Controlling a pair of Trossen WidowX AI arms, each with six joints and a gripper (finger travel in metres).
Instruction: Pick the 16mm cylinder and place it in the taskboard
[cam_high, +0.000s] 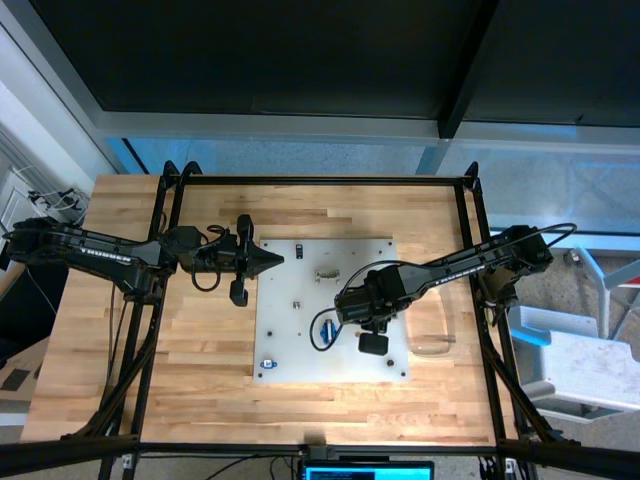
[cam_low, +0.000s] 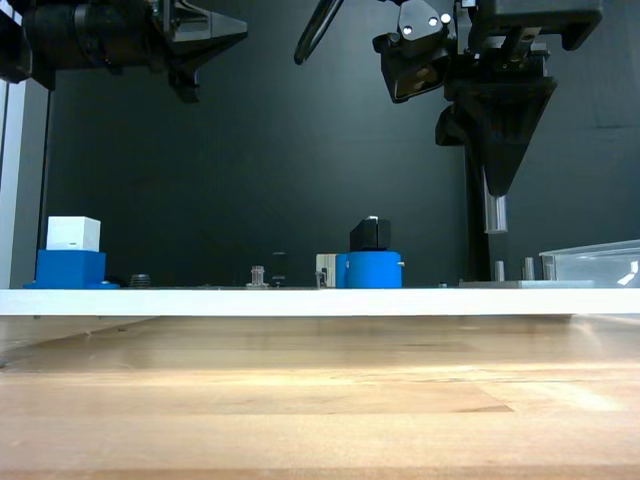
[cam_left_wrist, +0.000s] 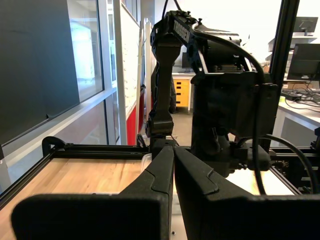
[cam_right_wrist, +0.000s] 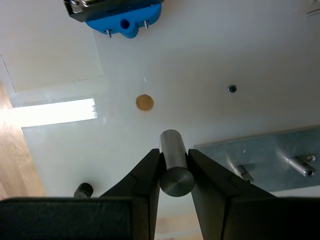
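A silver-grey 16mm cylinder (cam_right_wrist: 175, 162) is clamped upright between my right gripper's (cam_right_wrist: 174, 156) fingers, above the white taskboard (cam_right_wrist: 225, 50). In the low view the cylinder (cam_low: 493, 212) hangs from the right gripper (cam_low: 497, 185), well clear of the taskboard (cam_low: 300, 300). A small round tan hole (cam_right_wrist: 144, 102) lies in the plate just beyond the peg. From above, the right gripper (cam_high: 358, 312) hovers over the middle of the taskboard (cam_high: 300, 340). My left gripper (cam_high: 275, 258) is shut and empty, held high at the board's left edge.
A blue connector (cam_right_wrist: 122, 20) and a grey metal plate with small pegs (cam_right_wrist: 260, 155) are mounted on the board. A clear plastic tray (cam_high: 440, 320) sits at the board's right edge. A blue round part (cam_low: 372, 268) and a blue block with a white cube (cam_low: 70, 255) stand on the board.
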